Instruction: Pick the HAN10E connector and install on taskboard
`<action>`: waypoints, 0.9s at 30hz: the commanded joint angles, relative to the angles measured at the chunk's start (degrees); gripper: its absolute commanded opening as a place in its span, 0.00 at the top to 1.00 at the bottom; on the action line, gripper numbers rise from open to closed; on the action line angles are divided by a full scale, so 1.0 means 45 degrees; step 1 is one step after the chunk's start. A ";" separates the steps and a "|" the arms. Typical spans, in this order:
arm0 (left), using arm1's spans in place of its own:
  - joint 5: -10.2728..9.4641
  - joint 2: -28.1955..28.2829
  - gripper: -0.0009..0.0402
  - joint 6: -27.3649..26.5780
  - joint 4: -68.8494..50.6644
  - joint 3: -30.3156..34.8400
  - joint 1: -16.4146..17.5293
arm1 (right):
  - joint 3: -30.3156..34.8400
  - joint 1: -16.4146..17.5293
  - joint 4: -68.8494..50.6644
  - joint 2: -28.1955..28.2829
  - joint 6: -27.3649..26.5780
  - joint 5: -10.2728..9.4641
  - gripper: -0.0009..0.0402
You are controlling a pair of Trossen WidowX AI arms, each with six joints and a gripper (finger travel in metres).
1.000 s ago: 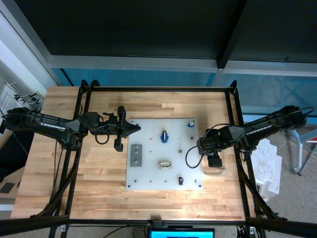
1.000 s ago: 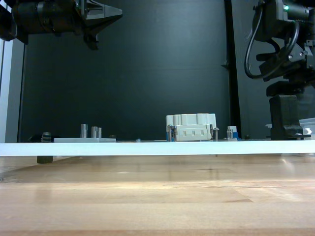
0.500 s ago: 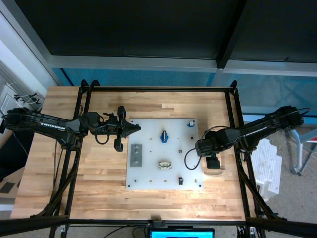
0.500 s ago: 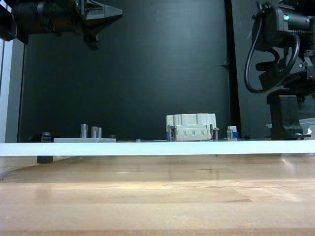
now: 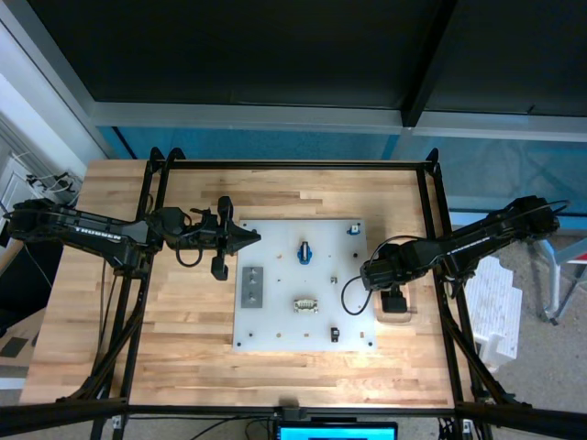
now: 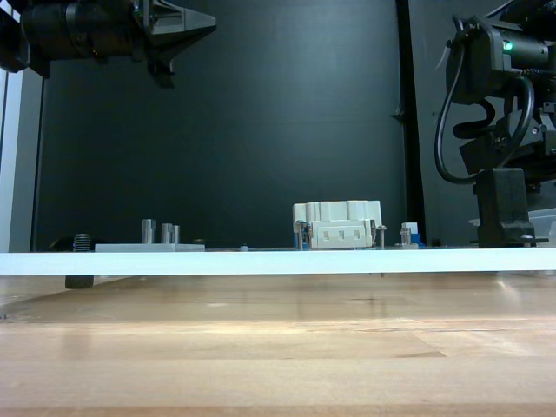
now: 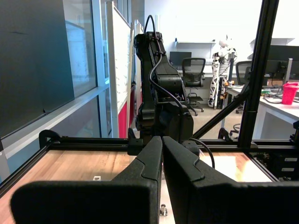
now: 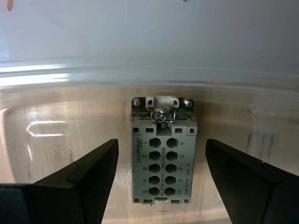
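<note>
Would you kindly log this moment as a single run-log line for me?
phase: pre-grasp | right gripper: open, straddling HAN10E connector in clear tray | left gripper: shut, raised near left edge of taskboard

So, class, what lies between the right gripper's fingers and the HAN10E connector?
Only bare tray floor, in the right wrist view: the open right gripper straddles the HAN10E connector, untouched. The shut left gripper hangs above the taskboard's far-left corner.

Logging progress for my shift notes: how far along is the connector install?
Done: open right gripper straddles the HAN10E connector in the clear tray. In hand: nothing; no grasp yet. Remaining: close, lift, carry, seat it on the taskboard. Left gripper is parked, shut, above the board's left edge.
</note>
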 commanded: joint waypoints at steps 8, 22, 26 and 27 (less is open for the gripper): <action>0.0000 0.0005 0.98 0.0000 0.0005 0.0005 0.0000 | -0.0005 0.0000 0.0000 -0.0015 -0.0005 0.0000 0.49; 0.0000 0.0005 0.98 0.0000 0.0005 0.0005 0.0000 | -0.0005 0.0000 0.0005 -0.0024 0.0000 -0.0005 0.72; 0.0000 0.0005 0.98 0.0000 0.0005 0.0005 0.0000 | 0.0000 0.0000 0.0000 -0.0034 0.0000 -0.0005 0.74; 0.0000 0.0005 0.98 0.0000 0.0005 0.0005 0.0000 | 0.0019 0.0000 -0.0010 -0.0044 0.0000 -0.0005 0.75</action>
